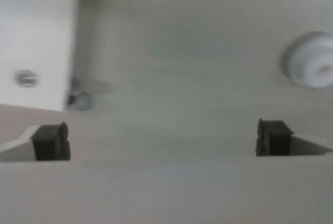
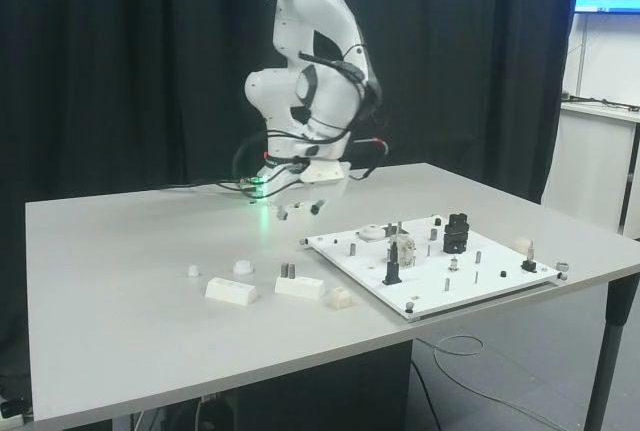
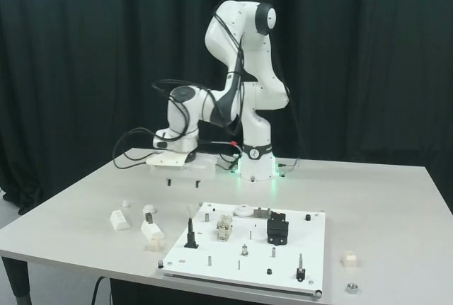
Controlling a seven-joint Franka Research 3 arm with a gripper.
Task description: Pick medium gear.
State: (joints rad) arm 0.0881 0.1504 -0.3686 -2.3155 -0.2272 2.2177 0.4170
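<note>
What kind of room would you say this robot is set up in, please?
Probably a robotics lab: a white arm bolted to a grey table, black curtains behind it, and a white assembly board carrying small parts.

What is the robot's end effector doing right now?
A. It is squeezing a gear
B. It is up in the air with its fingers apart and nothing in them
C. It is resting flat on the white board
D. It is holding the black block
B. The end effector hangs above the grey table, short of the white board, with both fingers wide apart and only bare table between them.
</note>
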